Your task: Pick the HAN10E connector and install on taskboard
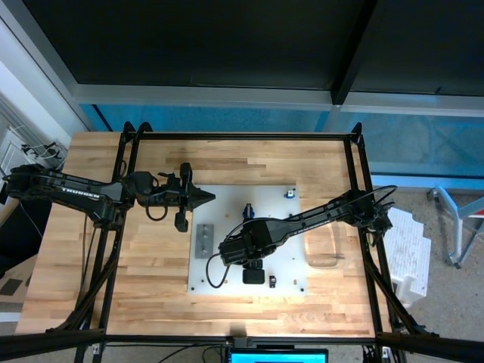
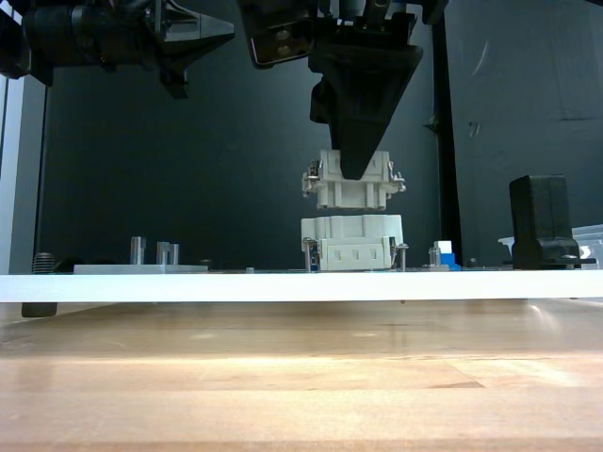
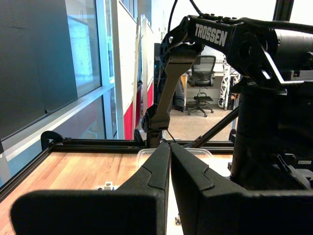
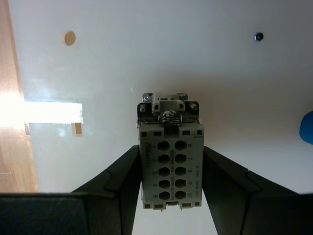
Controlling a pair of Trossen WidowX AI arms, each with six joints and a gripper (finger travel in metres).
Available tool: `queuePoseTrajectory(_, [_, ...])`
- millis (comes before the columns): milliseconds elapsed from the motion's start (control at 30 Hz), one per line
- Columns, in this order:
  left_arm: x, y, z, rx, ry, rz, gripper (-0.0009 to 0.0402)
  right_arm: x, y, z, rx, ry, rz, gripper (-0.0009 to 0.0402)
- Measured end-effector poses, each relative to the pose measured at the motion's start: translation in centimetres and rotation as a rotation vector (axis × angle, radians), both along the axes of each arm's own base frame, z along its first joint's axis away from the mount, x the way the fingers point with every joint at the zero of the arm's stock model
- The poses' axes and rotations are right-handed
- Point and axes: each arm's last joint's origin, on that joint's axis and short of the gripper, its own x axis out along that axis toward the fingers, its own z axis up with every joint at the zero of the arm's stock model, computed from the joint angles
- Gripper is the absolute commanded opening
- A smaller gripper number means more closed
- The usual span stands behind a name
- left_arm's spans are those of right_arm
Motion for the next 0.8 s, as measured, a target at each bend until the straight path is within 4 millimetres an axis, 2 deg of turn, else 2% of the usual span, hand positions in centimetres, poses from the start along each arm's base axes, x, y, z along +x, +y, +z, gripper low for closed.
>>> queuePoseTrajectory(800, [0.0, 0.0, 0.0, 0.0, 0.0, 0.0, 0.0001, 0.3, -0.13, -0.52, -0.012, 0.001, -0.005, 0.0025])
